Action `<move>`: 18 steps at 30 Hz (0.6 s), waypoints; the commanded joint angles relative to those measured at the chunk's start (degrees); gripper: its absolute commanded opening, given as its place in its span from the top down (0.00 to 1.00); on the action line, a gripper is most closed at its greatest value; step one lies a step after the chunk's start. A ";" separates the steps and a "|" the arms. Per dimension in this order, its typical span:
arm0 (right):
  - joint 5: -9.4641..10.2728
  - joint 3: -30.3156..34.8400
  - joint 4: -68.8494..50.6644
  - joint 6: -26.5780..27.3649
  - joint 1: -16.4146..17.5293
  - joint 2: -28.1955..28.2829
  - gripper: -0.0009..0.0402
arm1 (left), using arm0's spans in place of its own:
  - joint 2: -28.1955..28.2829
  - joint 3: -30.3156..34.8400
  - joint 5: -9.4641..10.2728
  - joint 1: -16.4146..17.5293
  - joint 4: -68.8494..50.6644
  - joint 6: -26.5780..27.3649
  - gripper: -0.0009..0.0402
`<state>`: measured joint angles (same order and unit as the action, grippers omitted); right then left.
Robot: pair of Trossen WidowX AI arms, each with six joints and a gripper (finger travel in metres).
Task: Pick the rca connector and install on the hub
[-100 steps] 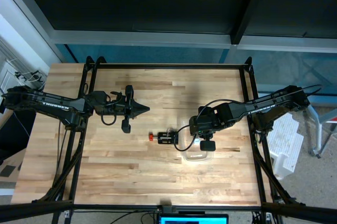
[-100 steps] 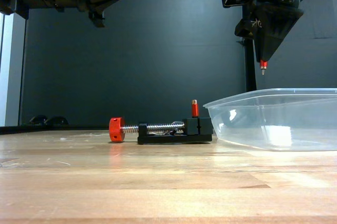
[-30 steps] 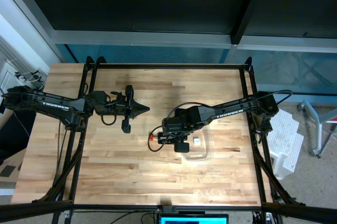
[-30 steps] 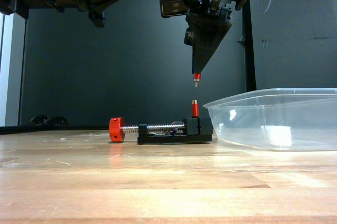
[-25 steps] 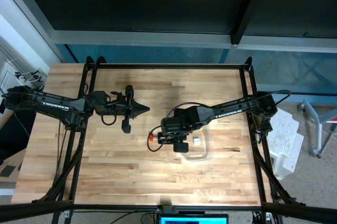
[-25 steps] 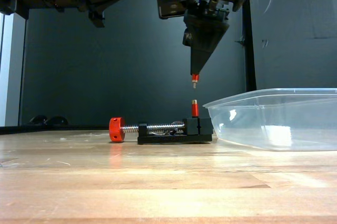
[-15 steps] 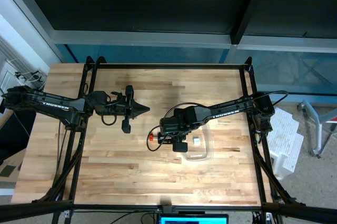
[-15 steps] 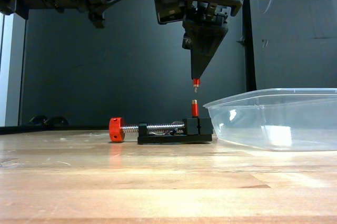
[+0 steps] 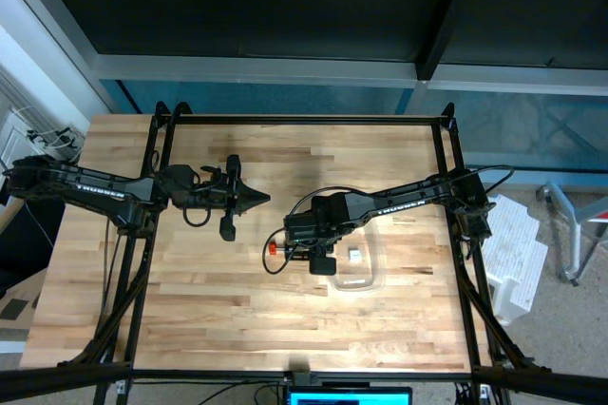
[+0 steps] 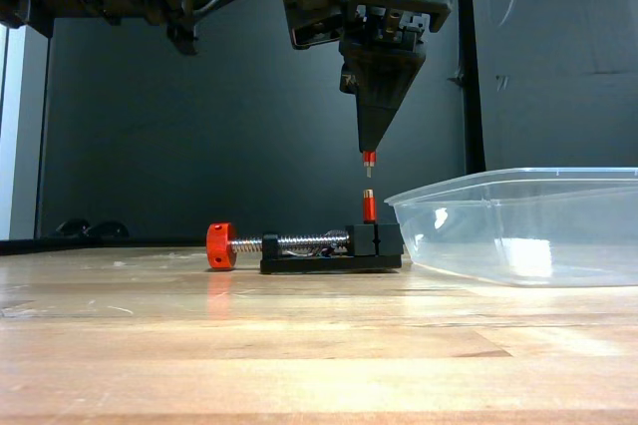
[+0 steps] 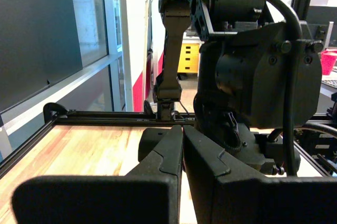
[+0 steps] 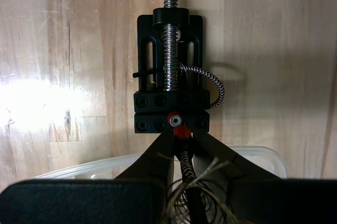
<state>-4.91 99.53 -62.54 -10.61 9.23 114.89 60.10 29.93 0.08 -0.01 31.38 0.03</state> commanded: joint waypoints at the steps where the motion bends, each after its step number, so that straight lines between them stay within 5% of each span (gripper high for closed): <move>1: -0.07 -0.07 0.26 -0.33 0.02 -0.04 0.98 | 0.02 0.02 -0.02 0.00 0.00 -0.02 0.98; 18: -0.07 -0.44 0.98 -0.46 0.17 0.42 0.98 | 0.00 0.02 -0.02 0.00 0.00 -0.02 0.98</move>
